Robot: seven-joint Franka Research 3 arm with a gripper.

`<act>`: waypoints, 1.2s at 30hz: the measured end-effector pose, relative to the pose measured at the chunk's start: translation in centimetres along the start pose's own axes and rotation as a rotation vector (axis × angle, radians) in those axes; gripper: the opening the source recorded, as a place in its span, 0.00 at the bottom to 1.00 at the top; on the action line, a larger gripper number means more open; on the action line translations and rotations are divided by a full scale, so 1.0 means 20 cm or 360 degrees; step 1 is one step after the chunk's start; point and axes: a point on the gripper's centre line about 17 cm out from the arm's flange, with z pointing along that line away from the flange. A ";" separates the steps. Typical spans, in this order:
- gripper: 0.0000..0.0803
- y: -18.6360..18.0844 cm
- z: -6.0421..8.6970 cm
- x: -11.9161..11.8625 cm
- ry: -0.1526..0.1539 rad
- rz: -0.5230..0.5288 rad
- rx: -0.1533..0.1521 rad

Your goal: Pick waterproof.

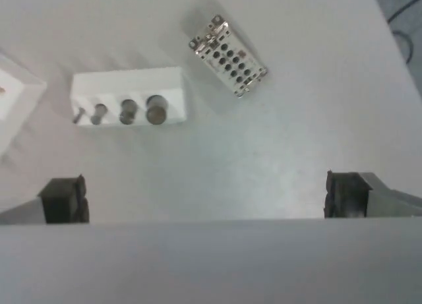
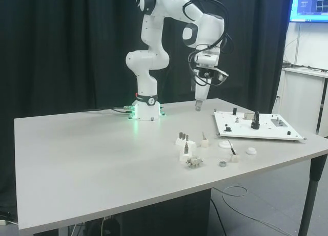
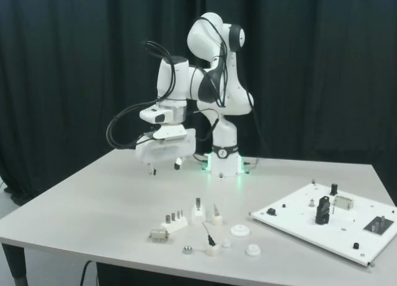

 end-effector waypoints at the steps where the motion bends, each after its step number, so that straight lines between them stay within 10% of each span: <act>1: 1.00 0.01 0.00 0.00 -0.0001 -0.0027 -0.0006; 18: 1.00 0.17 0.10 -0.06 -0.0006 -0.0522 -0.0115; 36: 1.00 0.20 0.24 -0.09 -0.0028 -0.0951 -0.0104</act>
